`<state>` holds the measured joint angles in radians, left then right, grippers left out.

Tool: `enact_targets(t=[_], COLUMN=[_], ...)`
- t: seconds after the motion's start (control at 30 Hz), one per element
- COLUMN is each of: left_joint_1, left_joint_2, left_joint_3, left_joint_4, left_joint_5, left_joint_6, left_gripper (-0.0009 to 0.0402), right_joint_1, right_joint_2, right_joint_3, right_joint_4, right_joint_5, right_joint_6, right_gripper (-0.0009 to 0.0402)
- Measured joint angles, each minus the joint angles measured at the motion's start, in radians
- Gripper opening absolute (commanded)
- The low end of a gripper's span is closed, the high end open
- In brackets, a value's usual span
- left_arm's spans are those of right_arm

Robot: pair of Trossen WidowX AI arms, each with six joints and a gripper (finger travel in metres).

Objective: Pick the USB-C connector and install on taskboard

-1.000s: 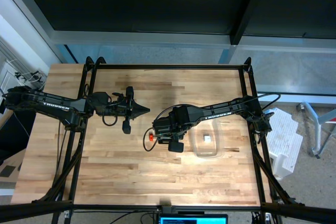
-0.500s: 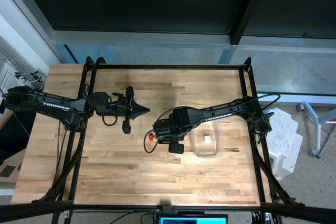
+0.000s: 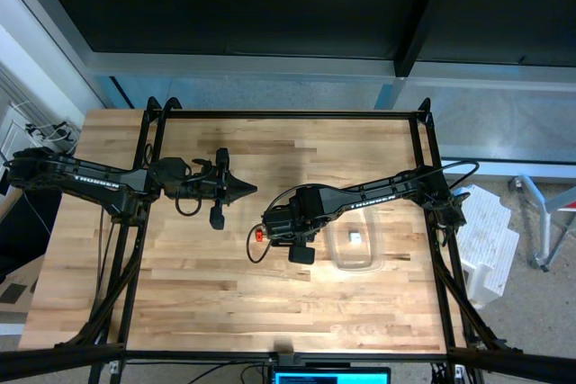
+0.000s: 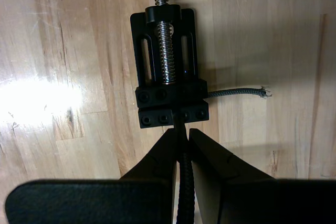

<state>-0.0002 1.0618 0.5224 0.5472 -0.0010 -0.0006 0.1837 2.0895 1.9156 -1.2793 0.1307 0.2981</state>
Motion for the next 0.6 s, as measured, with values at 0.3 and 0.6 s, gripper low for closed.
enact_targets(t=[0.3,0.6], left_joint_1=[0.000,0.000], left_joint_2=[0.000,0.000], left_joint_3=[0.000,0.000], left_joint_4=[0.000,0.000], left_joint_5=[0.000,0.000], left_joint_6=[0.000,0.000], left_gripper=[0.0000,0.0000], right_joint_1=[0.002,0.002], right_joint_2=[0.000,0.000], right_joint_3=[-0.003,-0.018], right_joint_4=[0.004,0.016], right_joint_5=[0.000,0.000], right_joint_6=[0.000,0.000], right_gripper=[0.0000,0.0000])
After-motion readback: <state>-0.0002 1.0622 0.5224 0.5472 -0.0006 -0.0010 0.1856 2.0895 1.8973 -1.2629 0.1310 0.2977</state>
